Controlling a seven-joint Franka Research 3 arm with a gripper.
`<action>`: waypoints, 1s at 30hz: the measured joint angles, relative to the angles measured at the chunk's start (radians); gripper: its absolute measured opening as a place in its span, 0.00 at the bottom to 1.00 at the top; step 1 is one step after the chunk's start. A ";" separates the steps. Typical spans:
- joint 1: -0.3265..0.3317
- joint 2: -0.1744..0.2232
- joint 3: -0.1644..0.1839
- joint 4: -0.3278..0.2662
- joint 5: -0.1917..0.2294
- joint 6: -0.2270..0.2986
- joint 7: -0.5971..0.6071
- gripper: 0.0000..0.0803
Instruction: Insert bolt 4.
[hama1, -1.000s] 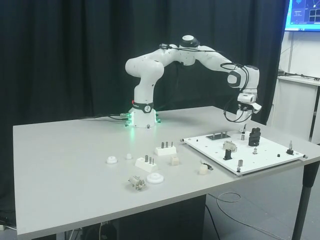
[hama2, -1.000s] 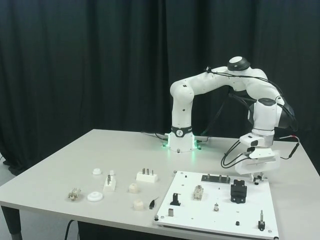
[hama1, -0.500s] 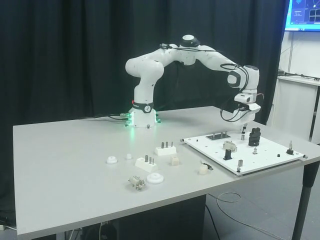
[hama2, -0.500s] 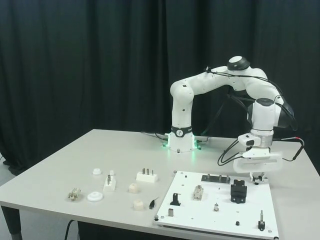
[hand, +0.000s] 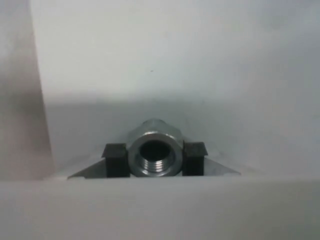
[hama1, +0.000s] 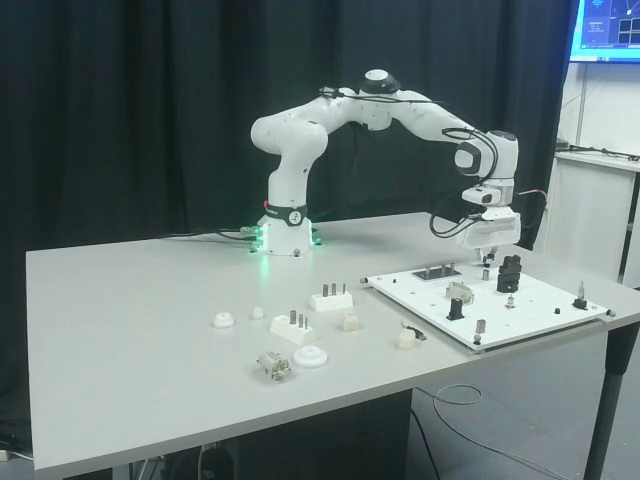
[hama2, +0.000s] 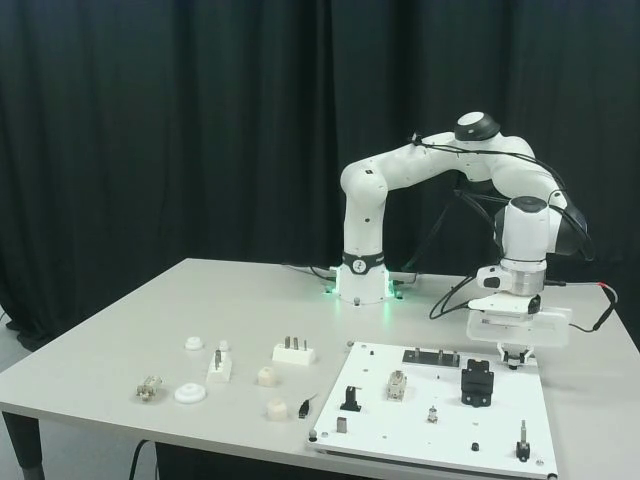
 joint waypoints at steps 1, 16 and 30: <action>0.000 0.000 0.000 0.000 0.000 0.000 0.019 0.28; -0.002 0.000 0.002 0.002 0.001 0.003 0.173 0.28; -0.003 0.001 0.004 0.008 0.000 0.005 0.469 0.28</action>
